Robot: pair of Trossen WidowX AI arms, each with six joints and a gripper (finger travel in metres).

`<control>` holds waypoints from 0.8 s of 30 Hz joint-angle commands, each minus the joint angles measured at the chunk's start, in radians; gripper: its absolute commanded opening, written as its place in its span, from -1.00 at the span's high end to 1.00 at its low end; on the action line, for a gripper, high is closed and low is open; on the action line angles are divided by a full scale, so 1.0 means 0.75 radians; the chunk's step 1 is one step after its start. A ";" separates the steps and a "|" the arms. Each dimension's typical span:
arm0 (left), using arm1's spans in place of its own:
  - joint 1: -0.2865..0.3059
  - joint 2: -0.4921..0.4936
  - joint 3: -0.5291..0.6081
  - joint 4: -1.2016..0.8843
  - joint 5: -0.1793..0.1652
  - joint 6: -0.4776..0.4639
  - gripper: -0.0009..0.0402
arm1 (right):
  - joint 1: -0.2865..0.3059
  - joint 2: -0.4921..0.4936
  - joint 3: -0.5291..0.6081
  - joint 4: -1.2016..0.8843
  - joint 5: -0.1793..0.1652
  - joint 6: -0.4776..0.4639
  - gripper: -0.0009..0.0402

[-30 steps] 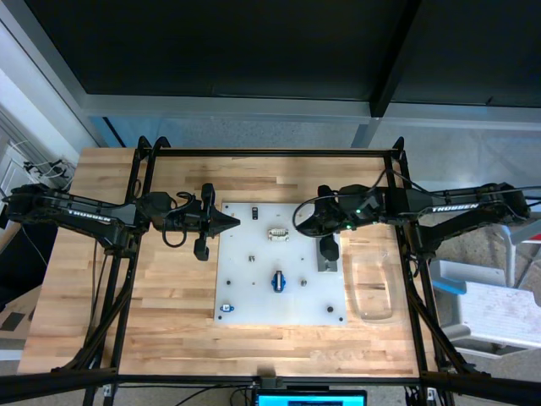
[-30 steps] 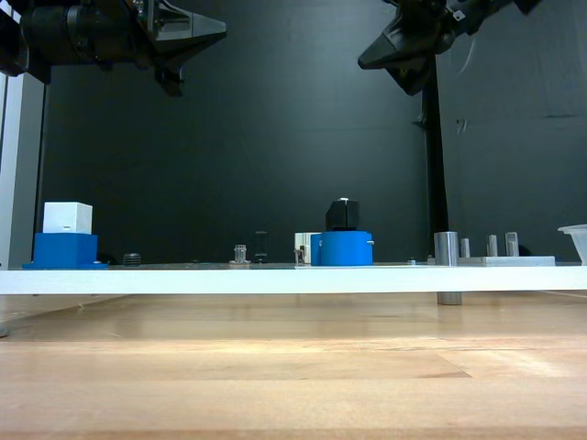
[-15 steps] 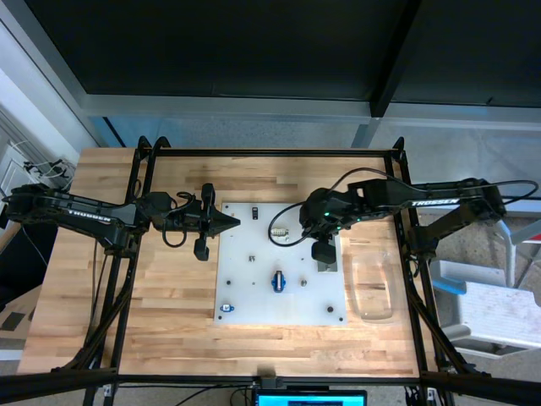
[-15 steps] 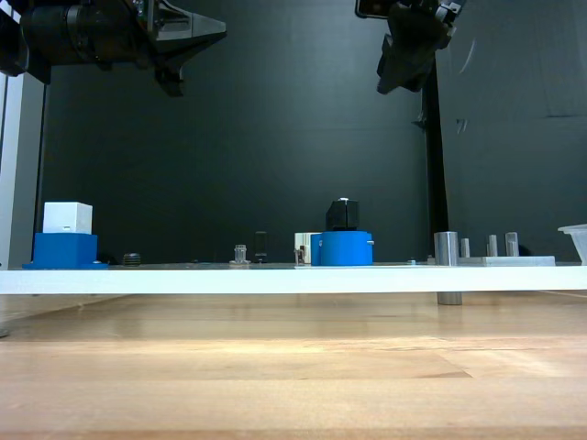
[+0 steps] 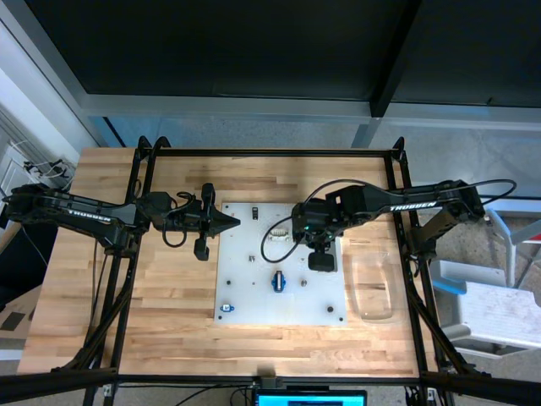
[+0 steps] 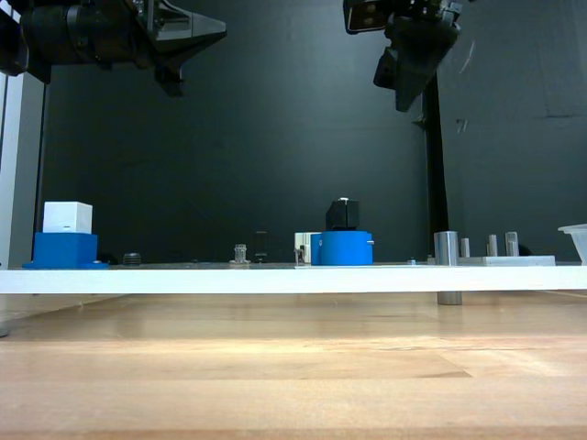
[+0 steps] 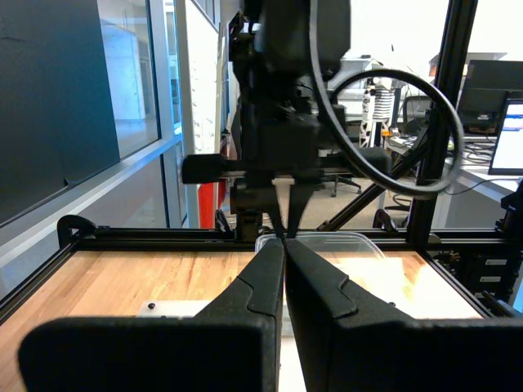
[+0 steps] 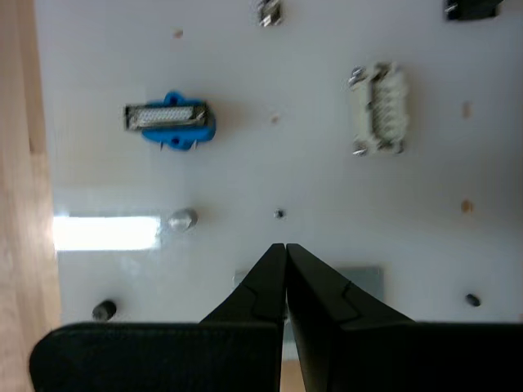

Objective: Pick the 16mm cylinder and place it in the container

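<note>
The 16mm cylinder (image 5: 303,282) is a tiny grey peg standing on the white board (image 5: 254,292), just right of the blue part (image 5: 277,281). The low view shows the cylinder (image 6: 446,247) upright, and it also shows in the right wrist view (image 8: 181,219). The clear container (image 5: 373,315) lies on the table right of the board. My right gripper (image 5: 322,262) hangs high over the board, pointing down, shut and holding nothing (image 8: 284,247). It is behind and right of the cylinder. My left gripper (image 5: 234,222) is shut and parked high at the board's left edge.
A grey block (image 8: 368,278) with small pegs (image 6: 509,260) lies under the right gripper. On the board are also a white connector (image 5: 279,230), a white cube on a blue base (image 6: 66,234) and small fasteners. A black frame surrounds the table.
The right arm has swung its gripper left and toward the near edge, from beside the board's far right to above the grey block, now pointing down. The left arm is still.
</note>
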 commanded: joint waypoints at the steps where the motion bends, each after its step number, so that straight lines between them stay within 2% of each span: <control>1: 0.000 0.000 0.001 0.001 0.001 0.000 0.96 | 0.032 0.006 -0.002 -0.030 0.001 0.006 0.96; 12: 0.000 0.000 0.001 0.001 0.001 0.000 0.96 | 0.094 0.080 0.007 -0.061 -0.002 0.099 0.96; 24: 0.000 -0.001 0.001 0.001 0.001 0.000 0.96 | 0.149 0.141 0.010 -0.064 0.002 0.139 0.96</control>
